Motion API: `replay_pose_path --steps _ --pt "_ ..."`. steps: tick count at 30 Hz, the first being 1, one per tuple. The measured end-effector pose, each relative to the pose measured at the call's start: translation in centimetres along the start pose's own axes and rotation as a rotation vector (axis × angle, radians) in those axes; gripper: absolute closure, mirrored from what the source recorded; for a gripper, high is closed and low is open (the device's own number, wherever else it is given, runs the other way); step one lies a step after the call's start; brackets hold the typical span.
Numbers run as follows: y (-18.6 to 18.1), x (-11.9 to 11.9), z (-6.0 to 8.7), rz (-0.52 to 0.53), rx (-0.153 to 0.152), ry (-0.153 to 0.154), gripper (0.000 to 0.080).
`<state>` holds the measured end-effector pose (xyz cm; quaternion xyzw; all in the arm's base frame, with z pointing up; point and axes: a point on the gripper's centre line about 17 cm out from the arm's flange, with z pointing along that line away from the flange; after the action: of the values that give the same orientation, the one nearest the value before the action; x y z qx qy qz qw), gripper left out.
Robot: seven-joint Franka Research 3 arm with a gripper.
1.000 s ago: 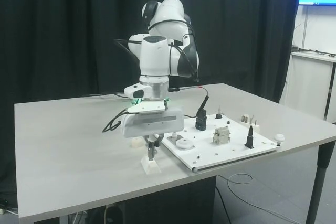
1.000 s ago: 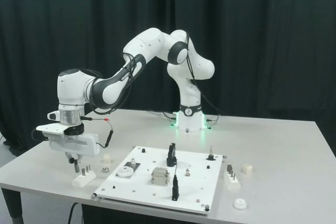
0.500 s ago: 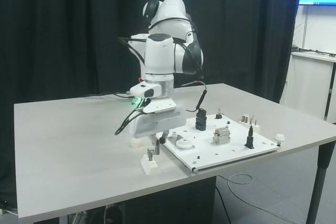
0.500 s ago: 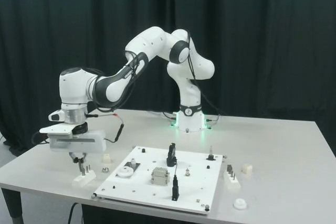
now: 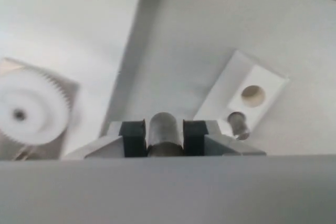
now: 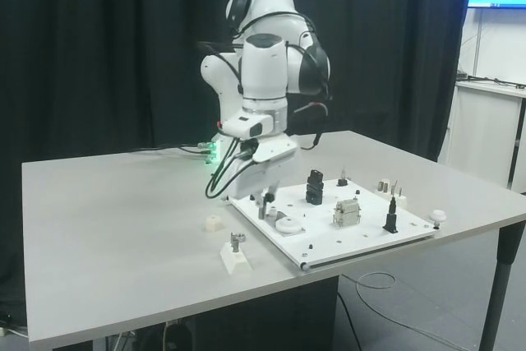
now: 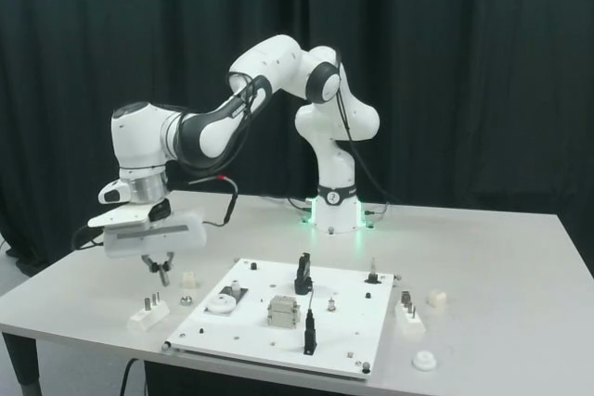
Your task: Insert round peg 4.
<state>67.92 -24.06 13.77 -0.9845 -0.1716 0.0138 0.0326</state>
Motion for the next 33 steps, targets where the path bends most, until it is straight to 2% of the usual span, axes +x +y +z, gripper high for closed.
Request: replay_pose_path --steps 6,17,25,33 --pt "-1.4 -0.1 -1.2 -0.026 0.004 -0.015 0.0656" --pt "-3.6 -0.6 -2.3 -0.088 -0.003 -0.04 0.0656" --pt "-5.2 -1.1 -2.4 -0.116 -0.003 -0.059 0.0656" --pt "-6.6 -1.6 -1.7 -0.137 0.0 -0.08 0.0656"
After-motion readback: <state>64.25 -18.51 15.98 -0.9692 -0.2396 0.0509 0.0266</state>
